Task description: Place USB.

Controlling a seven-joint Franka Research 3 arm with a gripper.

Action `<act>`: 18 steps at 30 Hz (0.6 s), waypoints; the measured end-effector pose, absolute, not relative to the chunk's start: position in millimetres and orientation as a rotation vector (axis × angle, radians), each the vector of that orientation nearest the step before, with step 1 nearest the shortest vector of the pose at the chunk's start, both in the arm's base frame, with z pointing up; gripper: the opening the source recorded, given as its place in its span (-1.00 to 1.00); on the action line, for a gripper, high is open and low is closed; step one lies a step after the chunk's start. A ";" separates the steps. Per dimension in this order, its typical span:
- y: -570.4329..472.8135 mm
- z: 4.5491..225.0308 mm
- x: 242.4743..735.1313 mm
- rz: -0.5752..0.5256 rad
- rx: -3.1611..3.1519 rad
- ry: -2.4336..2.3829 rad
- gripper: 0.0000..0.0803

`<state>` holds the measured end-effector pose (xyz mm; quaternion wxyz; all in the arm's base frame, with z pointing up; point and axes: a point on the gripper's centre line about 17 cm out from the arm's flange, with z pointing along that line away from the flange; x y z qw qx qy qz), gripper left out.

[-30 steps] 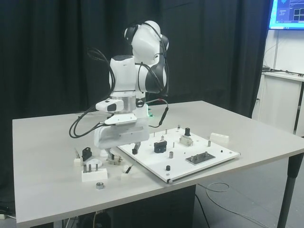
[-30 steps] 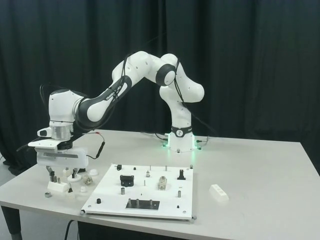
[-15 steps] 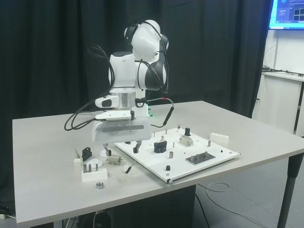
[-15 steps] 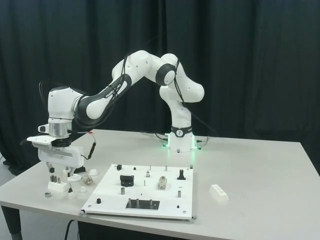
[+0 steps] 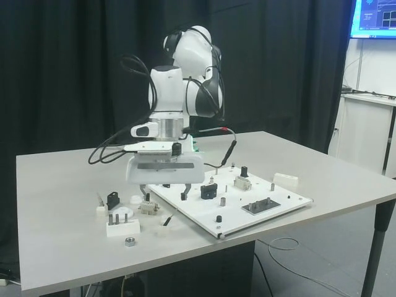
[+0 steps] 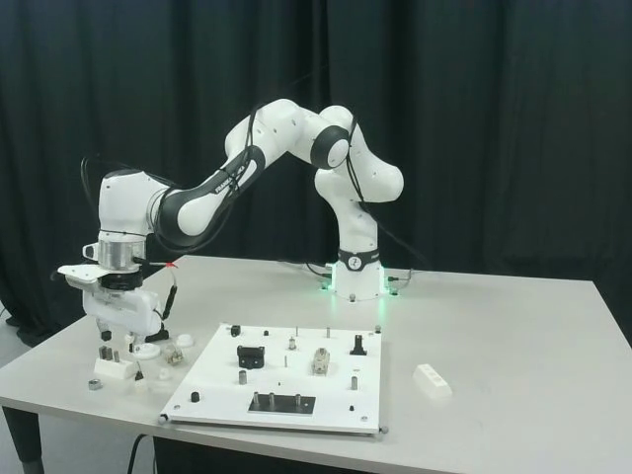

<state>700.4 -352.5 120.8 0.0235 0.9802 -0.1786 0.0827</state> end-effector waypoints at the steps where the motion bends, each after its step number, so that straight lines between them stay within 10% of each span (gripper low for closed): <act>1: -351.2 121.4 702.0 0.260 3.027 -0.574 0.99; 18: -344.8 130.4 717.8 0.309 2.738 -1.125 0.99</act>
